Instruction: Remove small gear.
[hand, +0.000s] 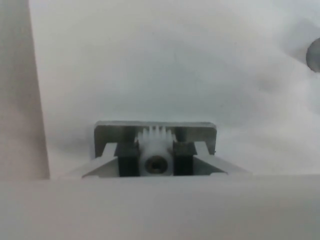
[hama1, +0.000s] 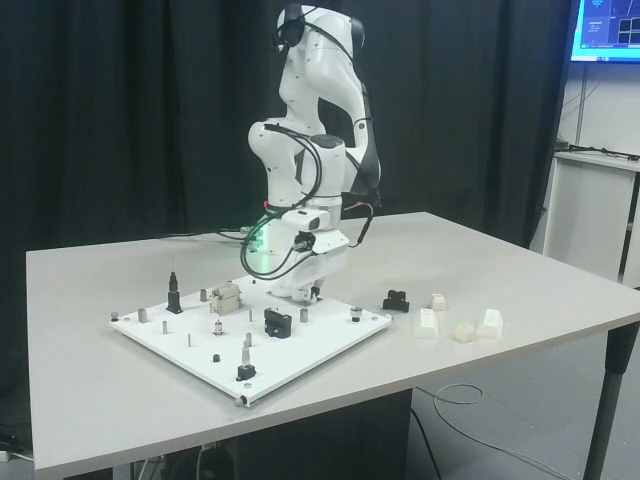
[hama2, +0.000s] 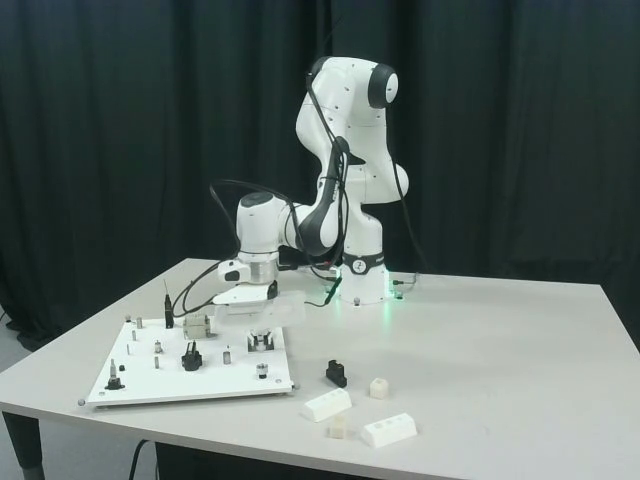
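**Hand grips small gear over the white board**

The hand (hand: 156, 152) is closed on the small gear (hand: 155, 142), its toothed white rim up between the black fingers (hand: 125, 157). In the room views the hand hangs low above the white board's (hama1: 300, 355) far edge on the grey counter (hama1: 520, 270).

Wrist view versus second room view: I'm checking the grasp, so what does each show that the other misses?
Only the wrist view shows the small gear close up: white, toothed, with a bore in its hub, gripped between the black pads of the tool. Only the second room view shows the whole arm, the grey table, the white blocks beside the board and the black curtain. Both show the white board beneath the tool.
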